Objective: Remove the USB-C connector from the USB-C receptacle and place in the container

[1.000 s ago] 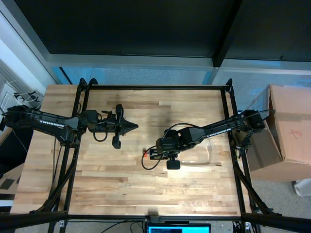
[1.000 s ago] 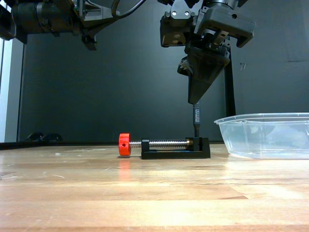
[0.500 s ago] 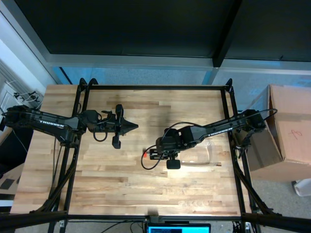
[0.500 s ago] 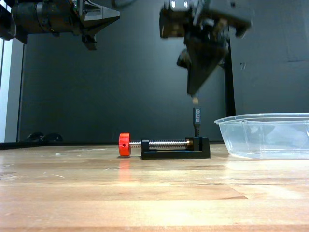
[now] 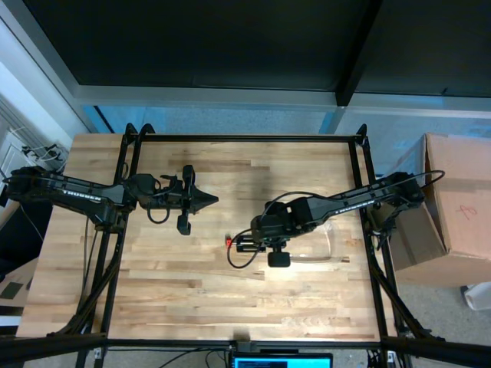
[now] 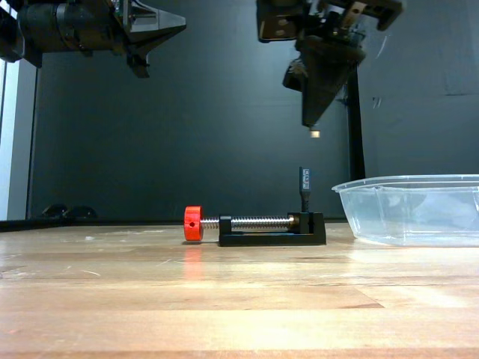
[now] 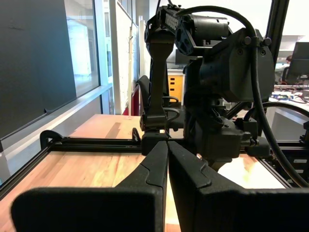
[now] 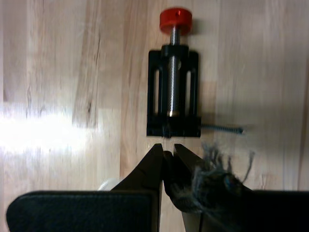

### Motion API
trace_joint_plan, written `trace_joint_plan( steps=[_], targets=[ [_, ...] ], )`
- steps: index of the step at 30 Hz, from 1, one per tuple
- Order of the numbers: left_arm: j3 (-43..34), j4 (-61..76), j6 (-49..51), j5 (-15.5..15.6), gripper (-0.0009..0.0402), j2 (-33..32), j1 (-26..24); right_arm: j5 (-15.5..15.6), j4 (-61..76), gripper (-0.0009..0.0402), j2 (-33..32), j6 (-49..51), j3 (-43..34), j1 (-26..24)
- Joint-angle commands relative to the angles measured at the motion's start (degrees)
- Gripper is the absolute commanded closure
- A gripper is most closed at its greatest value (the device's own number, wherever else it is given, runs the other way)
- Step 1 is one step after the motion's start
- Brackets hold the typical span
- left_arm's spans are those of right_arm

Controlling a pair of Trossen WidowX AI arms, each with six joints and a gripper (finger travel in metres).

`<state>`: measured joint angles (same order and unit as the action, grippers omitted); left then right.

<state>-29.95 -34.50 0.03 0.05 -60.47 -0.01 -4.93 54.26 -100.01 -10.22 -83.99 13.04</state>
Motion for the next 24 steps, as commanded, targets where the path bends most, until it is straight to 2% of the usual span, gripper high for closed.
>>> trace_joint_plan(
  steps=[1, 15, 19, 24],
  targets=[
    [0.0, 0.0, 0.0, 0.0, 0.0393, 0.0, 0.0, -0.1, -2.3, 0.0393, 2.8, -0.9, 4.2, 0.6],
    [0.0, 0.0, 0.0, 0.0, 0.0393, 0.0, 0.0, -0.1, -3.7, 0.0386, 17.8, -9.6, 24.7, 4.4],
    [0.0, 0.0, 0.0, 0.0, 0.0393, 0.0, 0.0, 0.0, -4.2, 0.0359, 20.0, -11.9, 29.1, 4.9],
    [0.0, 0.0, 0.0, 0.0, 0.0393, 0.0, 0.0, 0.0, -5.3, 0.0295, 20.3, -12.6, 30.9, 5.0]
  ],
)
